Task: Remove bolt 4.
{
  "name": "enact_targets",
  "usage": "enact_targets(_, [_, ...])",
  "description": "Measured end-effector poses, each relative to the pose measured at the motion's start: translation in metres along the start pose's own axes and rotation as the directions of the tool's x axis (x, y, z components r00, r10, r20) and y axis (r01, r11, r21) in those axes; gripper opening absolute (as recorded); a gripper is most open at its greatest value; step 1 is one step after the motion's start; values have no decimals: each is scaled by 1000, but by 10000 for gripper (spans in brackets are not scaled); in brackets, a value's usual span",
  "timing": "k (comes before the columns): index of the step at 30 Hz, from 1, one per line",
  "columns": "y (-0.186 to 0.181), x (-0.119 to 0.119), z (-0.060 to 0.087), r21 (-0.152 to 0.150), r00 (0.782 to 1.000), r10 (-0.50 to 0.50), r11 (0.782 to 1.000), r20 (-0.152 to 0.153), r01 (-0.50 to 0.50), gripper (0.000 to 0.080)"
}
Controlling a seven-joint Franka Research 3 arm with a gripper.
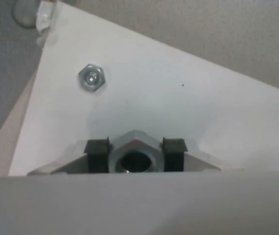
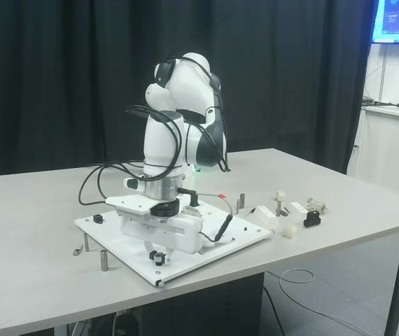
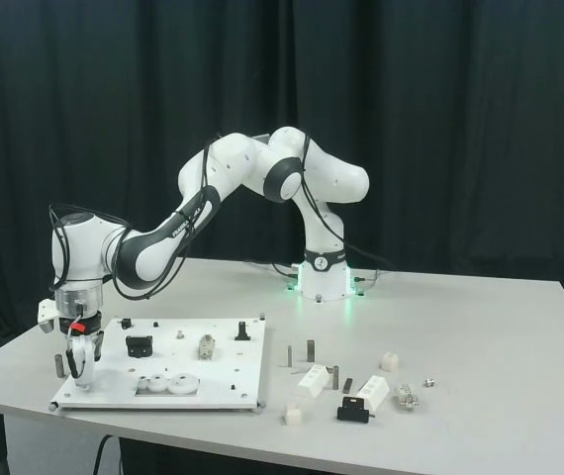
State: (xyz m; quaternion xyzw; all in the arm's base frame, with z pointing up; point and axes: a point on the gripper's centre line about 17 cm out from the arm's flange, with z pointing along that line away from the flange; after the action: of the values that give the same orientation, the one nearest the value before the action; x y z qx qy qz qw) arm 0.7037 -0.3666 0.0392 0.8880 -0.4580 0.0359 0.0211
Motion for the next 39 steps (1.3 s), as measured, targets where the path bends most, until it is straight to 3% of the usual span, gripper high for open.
enact_targets(13, [0, -1, 0, 2, 992, -127, 992, 4, 127, 229])
enact_targets(21, [1, -1, 0, 10, 967, -254, 967, 7, 254, 229])
enact_targets(28, [1, -1, 0, 18, 917, -398, 917, 7, 398, 229])
enact_targets(39, [1, -1, 0, 24, 792, -611, 791, 1, 611, 229])
